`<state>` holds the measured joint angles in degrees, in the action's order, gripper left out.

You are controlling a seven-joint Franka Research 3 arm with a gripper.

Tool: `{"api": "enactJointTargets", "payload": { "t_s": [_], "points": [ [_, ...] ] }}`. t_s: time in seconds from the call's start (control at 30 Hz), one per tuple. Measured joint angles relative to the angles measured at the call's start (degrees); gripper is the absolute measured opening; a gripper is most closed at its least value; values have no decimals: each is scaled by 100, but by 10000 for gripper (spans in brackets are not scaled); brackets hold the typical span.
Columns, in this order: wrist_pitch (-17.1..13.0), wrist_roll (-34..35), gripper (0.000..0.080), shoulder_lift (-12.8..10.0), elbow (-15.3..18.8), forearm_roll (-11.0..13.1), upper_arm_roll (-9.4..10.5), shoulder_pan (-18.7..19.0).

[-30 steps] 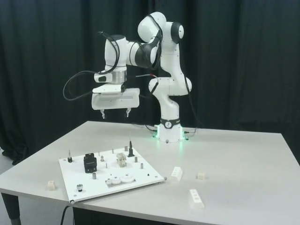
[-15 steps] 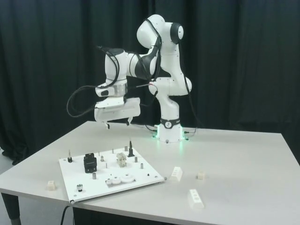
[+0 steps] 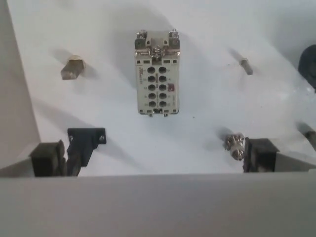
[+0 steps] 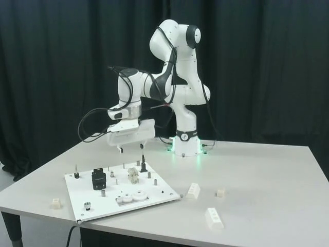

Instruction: Remove waterproof.

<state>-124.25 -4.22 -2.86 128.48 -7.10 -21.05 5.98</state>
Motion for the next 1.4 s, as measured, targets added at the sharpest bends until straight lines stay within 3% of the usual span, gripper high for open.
{"api": "enactJointTargets", "payload": {
  "t_s": [0.4,0.87,1.13,1.4],
  "points": [
    [-668,-66,800,-101,372,-1,-70,-1],
    [-1374,-109,800,-504,513,10,-107,-1],
    [-1644,-143,800,-774,513,87,-125,-2],
    [-1702,-366,800,-963,513,291,-125,-2]
  ]
}}
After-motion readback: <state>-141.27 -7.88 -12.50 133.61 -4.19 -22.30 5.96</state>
